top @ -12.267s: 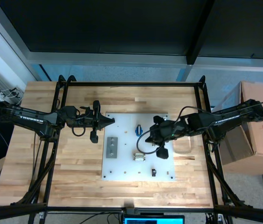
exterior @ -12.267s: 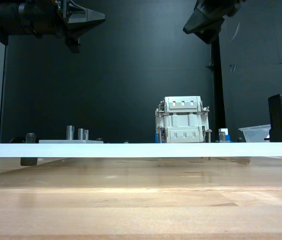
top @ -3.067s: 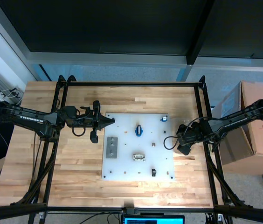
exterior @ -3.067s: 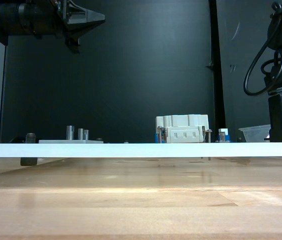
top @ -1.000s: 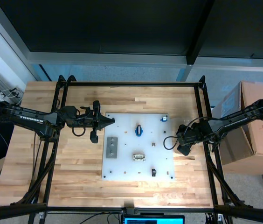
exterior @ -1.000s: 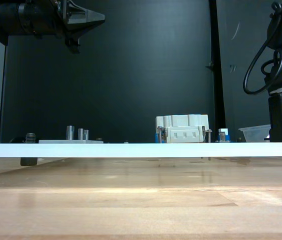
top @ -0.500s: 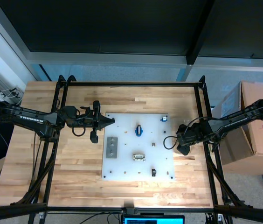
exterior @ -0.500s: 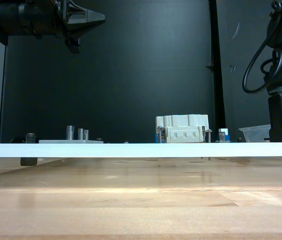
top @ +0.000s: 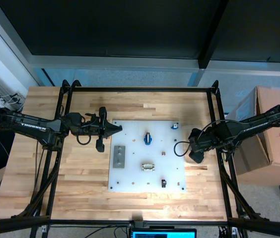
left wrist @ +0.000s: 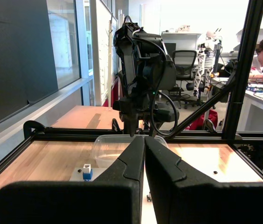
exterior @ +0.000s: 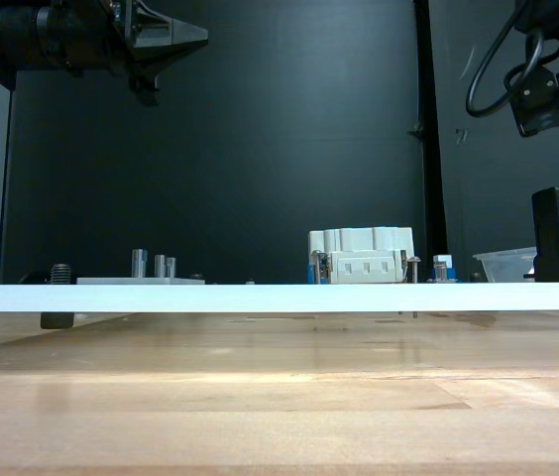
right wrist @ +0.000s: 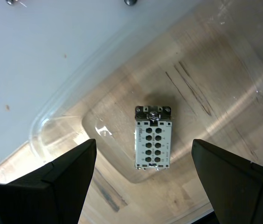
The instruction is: Remove the HAN10E connector from the taskboard and place in the container
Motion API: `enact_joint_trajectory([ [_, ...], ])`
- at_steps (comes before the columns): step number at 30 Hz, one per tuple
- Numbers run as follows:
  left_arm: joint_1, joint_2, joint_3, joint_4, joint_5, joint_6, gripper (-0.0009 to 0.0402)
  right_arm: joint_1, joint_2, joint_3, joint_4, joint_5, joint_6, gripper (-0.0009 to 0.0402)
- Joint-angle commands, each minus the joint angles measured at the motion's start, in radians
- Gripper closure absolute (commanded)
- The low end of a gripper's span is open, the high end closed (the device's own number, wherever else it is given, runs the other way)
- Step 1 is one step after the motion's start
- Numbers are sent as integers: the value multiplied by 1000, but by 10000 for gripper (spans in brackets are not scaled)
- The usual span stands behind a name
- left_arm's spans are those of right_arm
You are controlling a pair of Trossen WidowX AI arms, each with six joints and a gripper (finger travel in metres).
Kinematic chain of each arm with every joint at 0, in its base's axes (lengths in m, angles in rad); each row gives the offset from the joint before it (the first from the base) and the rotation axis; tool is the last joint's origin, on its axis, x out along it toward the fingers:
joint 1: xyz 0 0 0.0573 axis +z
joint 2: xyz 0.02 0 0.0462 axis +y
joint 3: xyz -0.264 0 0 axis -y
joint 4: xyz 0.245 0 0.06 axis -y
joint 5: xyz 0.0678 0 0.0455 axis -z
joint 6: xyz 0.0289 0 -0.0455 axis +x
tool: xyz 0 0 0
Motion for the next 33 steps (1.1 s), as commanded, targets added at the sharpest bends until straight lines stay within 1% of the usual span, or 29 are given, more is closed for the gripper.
enact_joint_trajectory([
  [1,0,0,0,0,0,0,393,1,0,1,34,26,-23,120],
  [5,0,0,0,0,0,0,393,0,0,1,219,37,-120,146],
  [8,0,0,0,0,0,0,393,0,0,1,412,61,-214,171],
  [11,0,0,0,0,0,0,393,0,0,1,557,72,-306,197],
  [14,0,0,0,0,0,0,393,0,0,1,655,114,-394,223],
  [18,0,0,0,0,0,0,393,-21,0,0,783,114,-523,256],
  [25,0,0,0,0,0,0,393,-93,0,0,1055,109,-743,318],
  [26,0,0,0,0,0,0,393,-106,0,0,1096,100,-764,330],
  [27,0,0,0,0,0,0,393,-121,0,0,1137,78,-783,342],
  [29,0,0,0,0,0,0,393,-154,1,-3,1217,20,-814,368],
  [31,0,0,0,0,0,0,393,-187,11,-3,1283,-26,-837,397],
  [33,0,0,0,0,0,0,393,-212,30,-3,1336,-60,-866,389],
])
